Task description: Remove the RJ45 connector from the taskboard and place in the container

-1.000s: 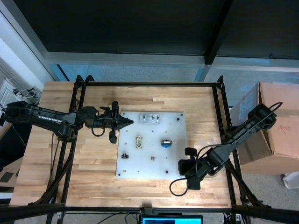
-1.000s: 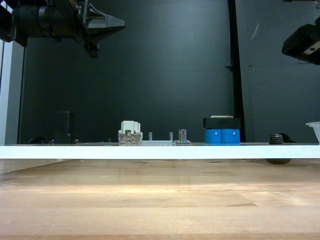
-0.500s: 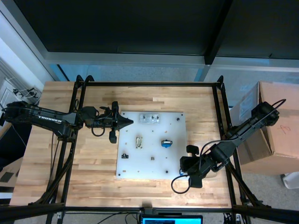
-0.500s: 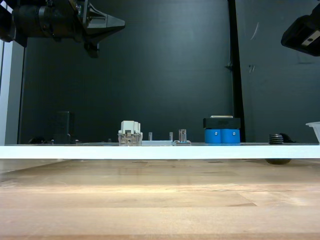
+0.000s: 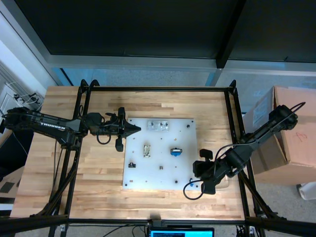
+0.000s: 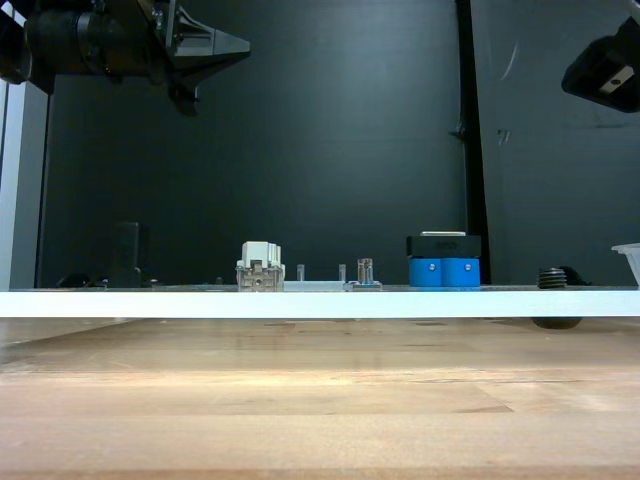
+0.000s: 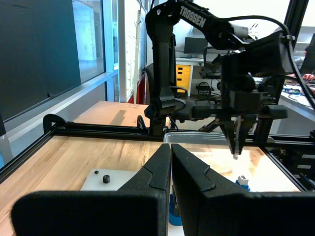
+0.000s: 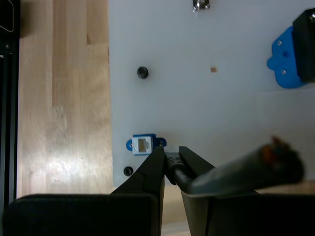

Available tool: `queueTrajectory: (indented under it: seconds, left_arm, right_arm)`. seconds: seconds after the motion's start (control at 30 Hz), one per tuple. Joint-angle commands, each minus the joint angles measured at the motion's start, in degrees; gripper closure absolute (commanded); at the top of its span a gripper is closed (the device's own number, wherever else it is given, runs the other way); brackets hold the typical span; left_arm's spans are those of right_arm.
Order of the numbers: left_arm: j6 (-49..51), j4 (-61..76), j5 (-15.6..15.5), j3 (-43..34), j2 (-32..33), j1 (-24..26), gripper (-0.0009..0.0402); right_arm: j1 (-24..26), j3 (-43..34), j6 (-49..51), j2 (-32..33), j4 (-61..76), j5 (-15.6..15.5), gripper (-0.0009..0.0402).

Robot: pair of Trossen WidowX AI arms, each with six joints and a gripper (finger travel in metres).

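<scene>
**Near edge.** A wooden counter (image 5: pixel 163 202) is laid bare in front of a white taskboard (image 5: pixel 158 170), which is set flat at its centre.

**Near right corner of the board.** The right gripper (image 8: pixel 170 158) is hung above the surface and pointed down.
- Its jaws are clamped on the RJ45 connector (image 8: pixel 172 162).
- The connector is held clear of its blue socket (image 8: pixel 144 144), just beside it, and the socket's pale port is exposed.
- A dark cable (image 8: pixel 246 167) is trailed from the connector.

**Right of the board.** A translucent container (image 6: pixel 627 262) is stood beside the board's right edge. Its contents cannot be told.

**Farther in.** A grey housing (image 5: pixel 146 150) and a blue block (image 5: pixel 176 151) are mounted on the board.

**Far left corner of the board.** The left gripper (image 5: pixel 135 129) is held high above the counter, level, and pointed toward the right arm. Its jaws are drawn together.

**Surroundings.**
- The counter is bounded by a black frame (image 5: pixel 158 89), and open wood is left on every side of the board.
- A cardboard box (image 5: pixel 291 143) is seen beyond the right edge.
- A dark panel is seen behind the far edge.
</scene>
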State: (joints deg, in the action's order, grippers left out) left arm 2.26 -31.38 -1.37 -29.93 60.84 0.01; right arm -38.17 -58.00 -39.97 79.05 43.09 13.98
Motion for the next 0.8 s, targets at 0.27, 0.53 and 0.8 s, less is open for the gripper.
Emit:
queueTrajectory:
  seconds: [0.27, 0.53, 0.8]
  left_arm:
    - [-0.02, -0.02, 0.0, -0.02, 0.02, -0.02, 0.0393]
    - [0.0, -0.02, 0.0, -0.02, 0.02, 0.0, 0.0393]
    - [0.0, -0.02, 0.0, -0.02, 0.02, -0.02, 0.0393]
  right_arm:
    - [0.33, 7.5, -0.28, -8.55, 0.09, 1.68, 0.0196]
    - [0.33, 12.9, -0.31, -17.59, 3.43, 1.55, 0.0138]
    - [0.31, 13.73, 0.15, -21.27, 6.95, 1.55, 0.0145]
